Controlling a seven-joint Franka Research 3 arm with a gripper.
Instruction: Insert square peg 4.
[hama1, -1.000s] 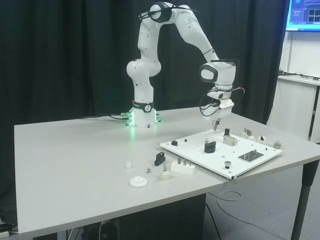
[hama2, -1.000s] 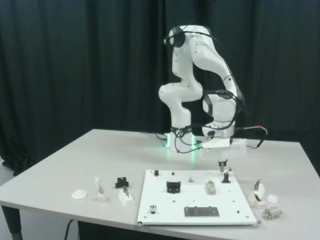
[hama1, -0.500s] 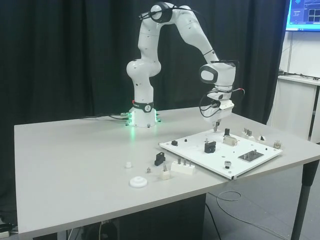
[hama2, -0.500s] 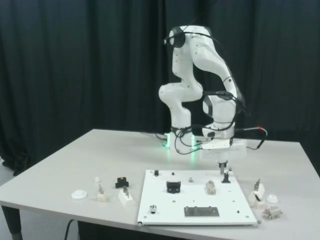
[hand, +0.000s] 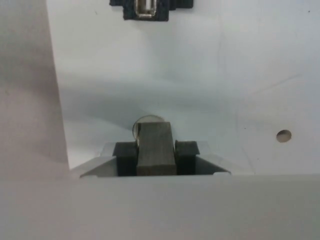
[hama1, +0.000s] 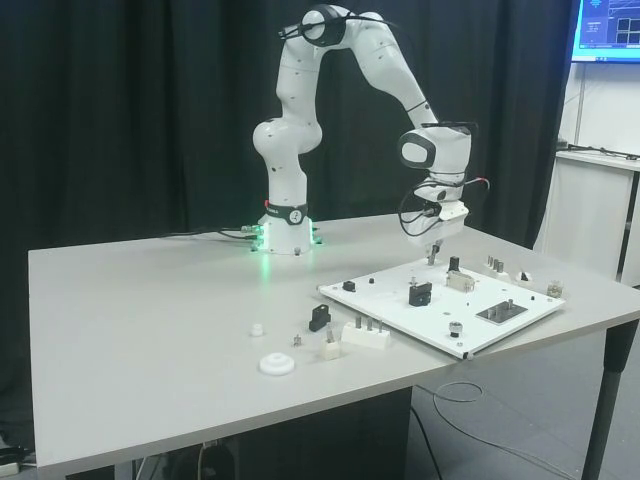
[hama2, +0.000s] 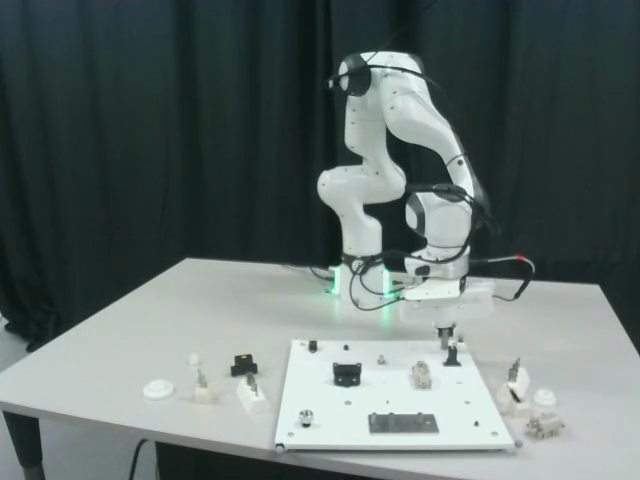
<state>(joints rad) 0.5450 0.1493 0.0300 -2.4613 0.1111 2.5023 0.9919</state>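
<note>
Between my gripper's (hand: 156, 156) black fingertips (hand: 125, 152) I see the grey square-section metal peg (hand: 155, 148), pinched on both sides and pointing straight down. Just under its tip a small round hole edge (hand: 146, 120) shows in the flat white assembly board (hand: 200, 75); I cannot tell whether the peg touches it. Farther along the board from the gripper sits a black socket block with a metal port (hand: 147, 8). From the room cameras, the gripper (hama1: 431, 252) hangs over the board's (hama2: 390, 420) far edge, on the grey table (hama1: 150, 300).
</note>
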